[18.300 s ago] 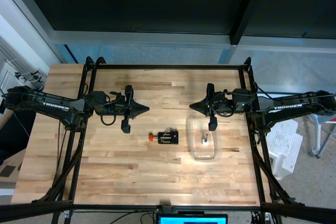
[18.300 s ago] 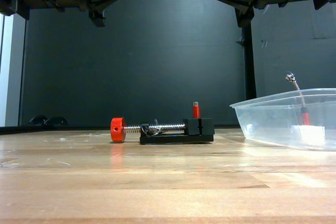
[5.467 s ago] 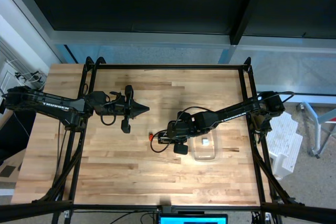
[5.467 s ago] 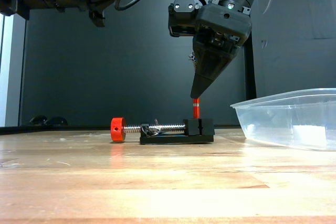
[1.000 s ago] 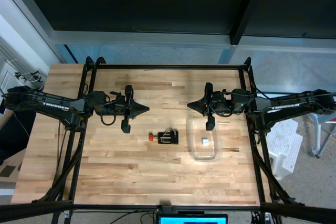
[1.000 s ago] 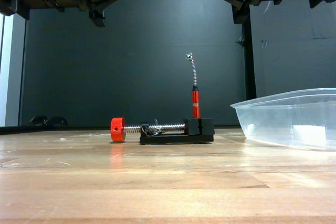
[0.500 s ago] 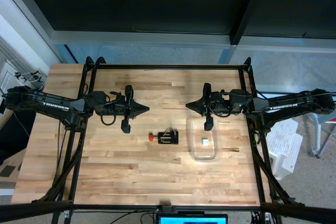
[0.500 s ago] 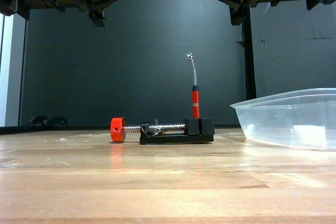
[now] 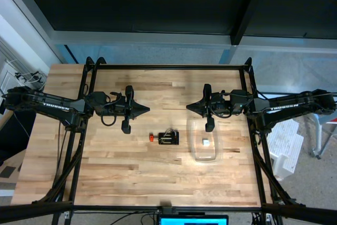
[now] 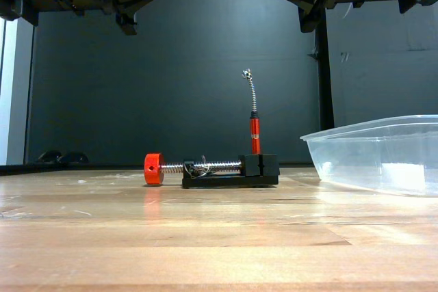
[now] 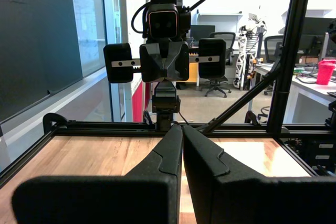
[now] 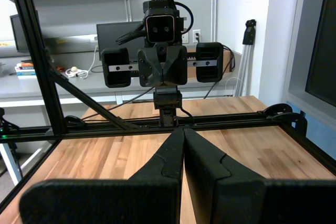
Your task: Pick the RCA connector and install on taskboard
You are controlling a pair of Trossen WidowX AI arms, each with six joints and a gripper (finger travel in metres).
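Left pincer (image 9: 147, 110) and right pincer (image 9: 188, 107), both clenched, hang level, tips facing, well apart above the counter (image 9: 131, 172). TROSSEN lettering marks the left arm (image 9: 47, 106) and right arm (image 9: 287, 105). The plug (image 10: 254, 128) stands upright in the black board (image 10: 229, 172).

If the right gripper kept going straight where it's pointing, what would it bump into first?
Probably the left gripper. Both hang shut, high above the table, facing each other; the right gripper points straight at it, nothing between.

A dark wall (image 10: 205, 46) backs the wooden table (image 9: 131, 172) under even light.
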